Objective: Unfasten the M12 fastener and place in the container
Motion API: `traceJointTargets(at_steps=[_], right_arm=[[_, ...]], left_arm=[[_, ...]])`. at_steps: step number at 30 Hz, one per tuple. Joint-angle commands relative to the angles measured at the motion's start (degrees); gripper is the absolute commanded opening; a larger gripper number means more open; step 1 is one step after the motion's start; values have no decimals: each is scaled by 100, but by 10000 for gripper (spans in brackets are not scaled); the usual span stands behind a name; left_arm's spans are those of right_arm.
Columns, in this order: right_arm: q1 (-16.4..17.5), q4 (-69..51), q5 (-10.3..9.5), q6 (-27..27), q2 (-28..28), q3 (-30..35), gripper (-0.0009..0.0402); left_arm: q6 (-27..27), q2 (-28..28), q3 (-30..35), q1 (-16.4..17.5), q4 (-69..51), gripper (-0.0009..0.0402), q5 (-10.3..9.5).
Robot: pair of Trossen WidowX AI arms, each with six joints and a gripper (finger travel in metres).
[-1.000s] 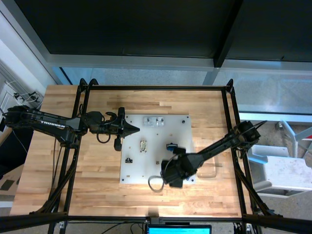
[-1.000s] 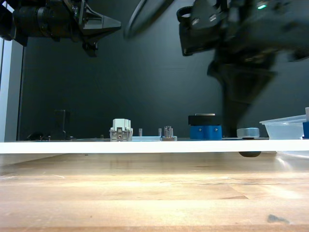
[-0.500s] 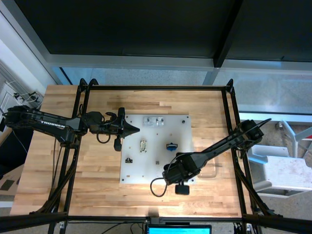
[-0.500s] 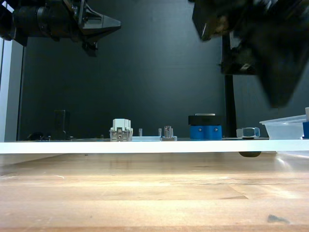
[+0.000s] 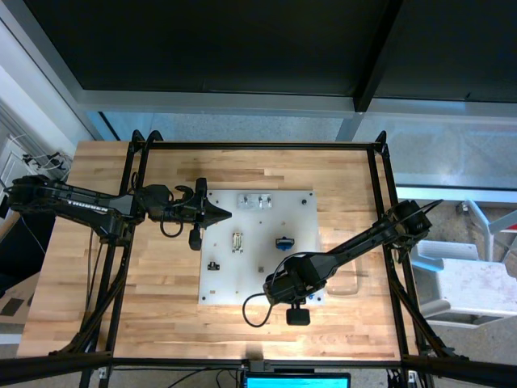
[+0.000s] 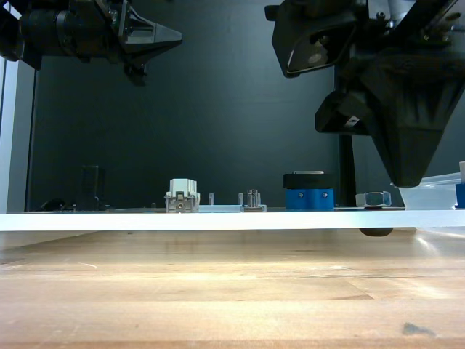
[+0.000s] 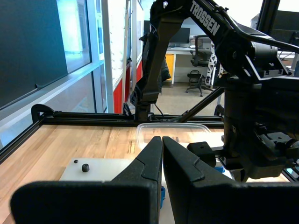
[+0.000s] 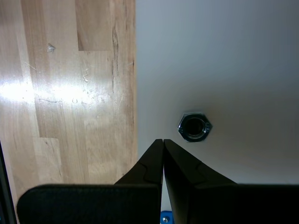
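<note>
Silver nut [image 8: 195, 127] sits beside the down-pointing right gripper [image 8: 163, 141], closed empty; left gripper [image 5: 224, 215], closed too, hovers level at the white board [image 5: 242, 279] edge.

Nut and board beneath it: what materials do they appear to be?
Nut: probably metal, silver with bright glints on its hexagon. Board: matt white, perhaps plastic; unsure. The right end effector hovers shut near the nut; the left end effector hangs shut over the board's far left edge.

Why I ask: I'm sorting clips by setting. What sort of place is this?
Probably an office robotics lab: a wooden table with a white task board, office chairs beyond. The left gripper hangs over the board's left edge, the right gripper over its near right.
</note>
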Motion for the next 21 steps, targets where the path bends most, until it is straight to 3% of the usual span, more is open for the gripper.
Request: traceJointTargets(at_steps=[1,20,21], right_arm=[[-7,28,179,4,7,-55,0],[-48,26,302,24,4,-138,0],[-48,15,385,22,4,-138,0]], left_arm=[[0,0,2,0,2,0,0],[0,0,2,2,2,0,0],[0,0,2,0,2,0,0]])
